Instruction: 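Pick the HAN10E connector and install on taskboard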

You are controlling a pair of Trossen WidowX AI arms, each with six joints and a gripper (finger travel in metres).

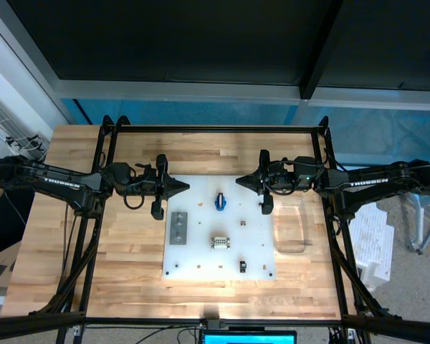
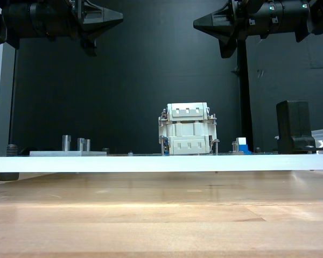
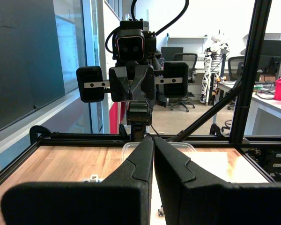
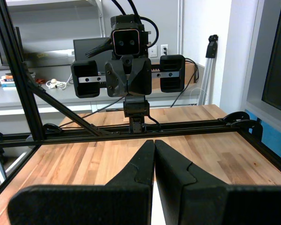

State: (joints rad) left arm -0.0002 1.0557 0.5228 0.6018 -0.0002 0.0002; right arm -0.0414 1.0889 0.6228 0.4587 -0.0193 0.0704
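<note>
The HAN10E connector (image 1: 218,243) sits upright on the white taskboard (image 1: 193,261), near its middle front; in the low view the connector (image 2: 187,130) stands as a pale beige block with metal ends. My left gripper (image 1: 186,186) hovers shut above the board's far left edge. My right gripper (image 1: 238,180) hovers shut above the board's far right part. Both point at each other, well above and behind the connector. In the left wrist view my left gripper (image 3: 153,140) has its fingers pressed together, and so does my right gripper (image 4: 154,143) in the right wrist view.
A grey metal block (image 1: 178,227) lies on the board's left side, a blue part (image 1: 220,201) near its far middle, small black fittings (image 1: 244,266) near the front. A clear plastic tray (image 1: 292,229) lies right of the board. A black frame (image 1: 215,130) rings the wooden table.
</note>
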